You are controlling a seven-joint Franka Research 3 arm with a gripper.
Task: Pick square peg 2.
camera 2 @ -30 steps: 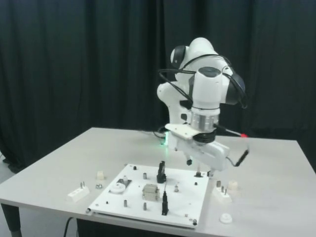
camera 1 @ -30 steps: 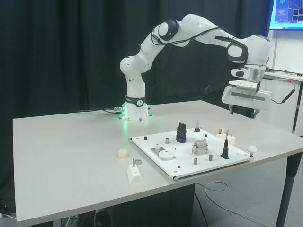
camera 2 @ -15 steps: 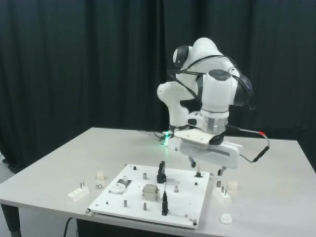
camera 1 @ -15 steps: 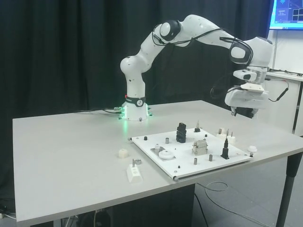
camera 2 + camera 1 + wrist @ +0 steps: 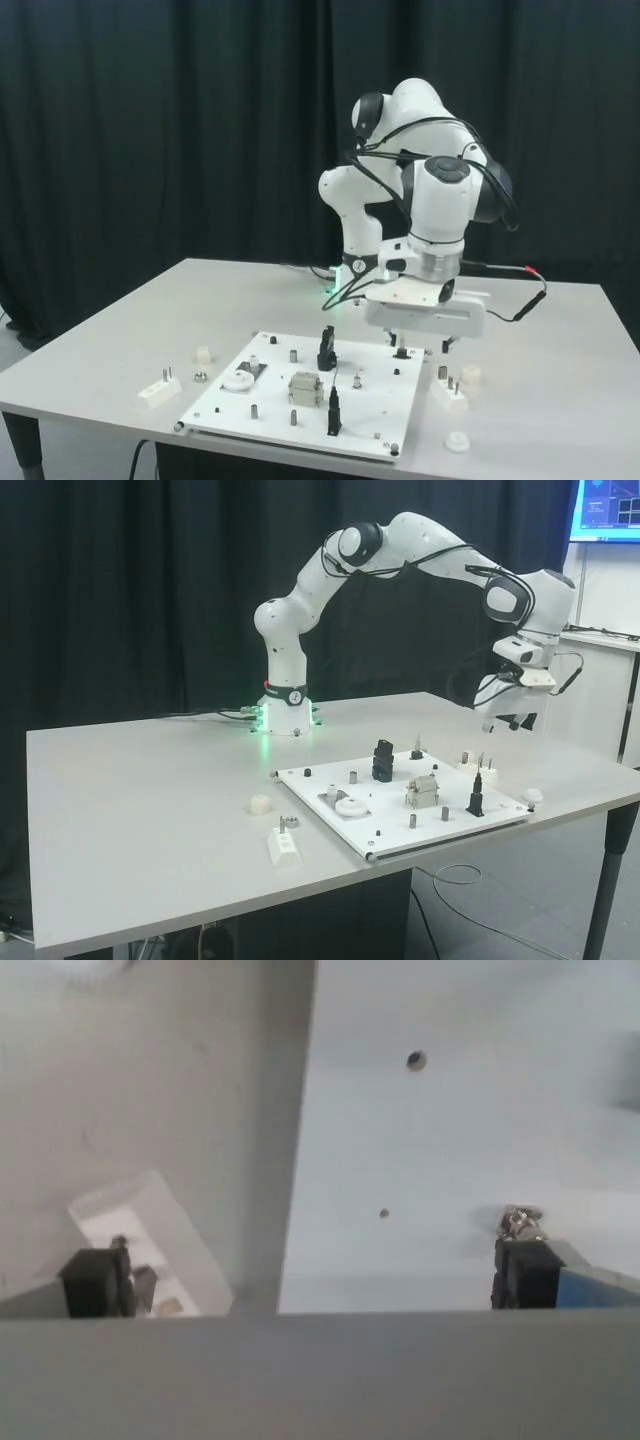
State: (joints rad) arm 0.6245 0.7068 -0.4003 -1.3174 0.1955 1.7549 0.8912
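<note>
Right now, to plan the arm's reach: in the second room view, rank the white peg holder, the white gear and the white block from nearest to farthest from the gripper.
From the open gripper:
1. White peg holder, just off the board's right edge, almost below the gripper.
2. White gear, on the board's left part.
3. White block, farthest left, off the board.

My base [image 5: 283, 712] stands at the back of the table [image 5: 140, 800], and the board [image 5: 380, 408] lies in front of it near the front edge. I hang above the board's far side, over its edge [image 5: 290, 1160]. A small holder block [image 5: 449, 392] sits just beside that edge on the table. Two small blocks [image 5: 283, 846] rest off the board's opposite side.
</note>
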